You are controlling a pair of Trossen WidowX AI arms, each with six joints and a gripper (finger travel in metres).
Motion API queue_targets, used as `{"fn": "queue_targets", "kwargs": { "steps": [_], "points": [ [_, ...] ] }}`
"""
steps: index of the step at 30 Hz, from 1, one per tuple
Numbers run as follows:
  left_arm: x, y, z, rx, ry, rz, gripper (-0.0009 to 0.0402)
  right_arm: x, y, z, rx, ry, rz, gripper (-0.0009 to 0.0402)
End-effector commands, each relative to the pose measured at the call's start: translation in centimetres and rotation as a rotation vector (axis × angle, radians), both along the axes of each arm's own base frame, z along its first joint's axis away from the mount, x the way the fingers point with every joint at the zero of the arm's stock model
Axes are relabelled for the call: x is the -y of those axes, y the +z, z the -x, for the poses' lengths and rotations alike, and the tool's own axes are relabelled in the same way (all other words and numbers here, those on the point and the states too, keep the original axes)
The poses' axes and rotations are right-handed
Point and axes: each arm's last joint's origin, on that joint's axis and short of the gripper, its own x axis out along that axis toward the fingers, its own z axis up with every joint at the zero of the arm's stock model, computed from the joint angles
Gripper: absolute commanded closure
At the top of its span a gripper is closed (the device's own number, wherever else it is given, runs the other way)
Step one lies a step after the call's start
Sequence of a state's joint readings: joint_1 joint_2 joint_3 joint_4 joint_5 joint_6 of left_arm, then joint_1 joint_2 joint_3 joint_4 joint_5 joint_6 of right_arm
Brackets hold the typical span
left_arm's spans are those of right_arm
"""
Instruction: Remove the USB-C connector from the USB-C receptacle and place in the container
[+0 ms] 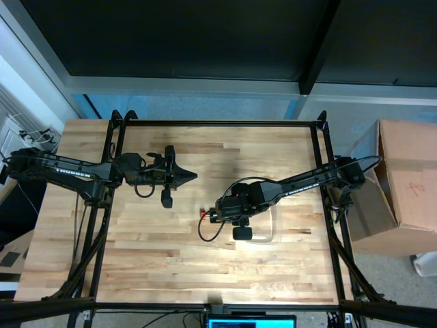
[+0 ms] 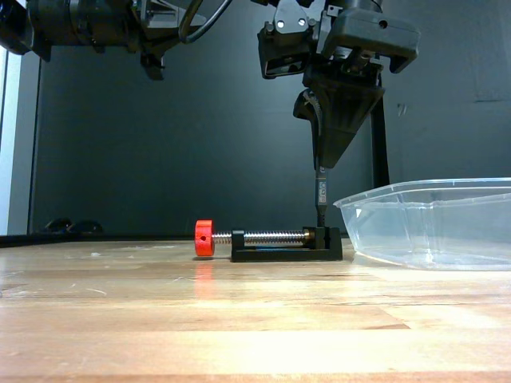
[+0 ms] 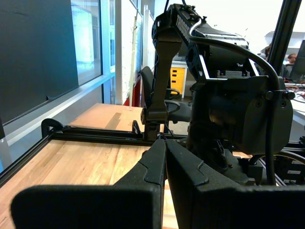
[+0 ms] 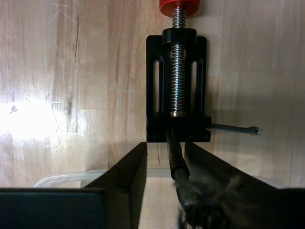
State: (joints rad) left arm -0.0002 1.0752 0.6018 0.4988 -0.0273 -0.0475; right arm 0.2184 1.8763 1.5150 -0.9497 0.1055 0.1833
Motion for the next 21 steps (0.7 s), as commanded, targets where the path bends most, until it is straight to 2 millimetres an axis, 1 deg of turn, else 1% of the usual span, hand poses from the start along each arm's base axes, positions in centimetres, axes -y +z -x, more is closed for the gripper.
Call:
{"fn": "queue_targets", "kwargs": {
  "steps": [1, 7, 10, 14, 21],
  "points": [
    [-0.01, 0.02, 0.00, 0.001, 0.000, 0.000, 0.0393, 0.02, 0.01, 0.01, 0.002, -0.016, 0.003, 0.0333],
    [0.00, 0.02, 0.00, 0.001, 0.000, 0.000, 0.0393, 0.02, 0.03, 0.02, 0.002, -0.019, 0.002, 0.0396],
    [0.00, 0.01, 0.00, 0.000, 0.000, 0.000, 0.0393, 0.03, 0.04, 0.02, 0.002, -0.021, 0.002, 0.0388],
    [0.00, 0.01, 0.00, 0.000, 0.000, 0.000, 0.0393, 0.03, 0.09, 0.05, 0.003, -0.021, 0.001, 0.0395],
    [-0.01, 0.01, 0.00, 0.000, 0.000, 0.000, 0.0393, 0.05, 0.41, 0.13, 0.011, -0.023, -0.001, 0.0393]
  ]
}}
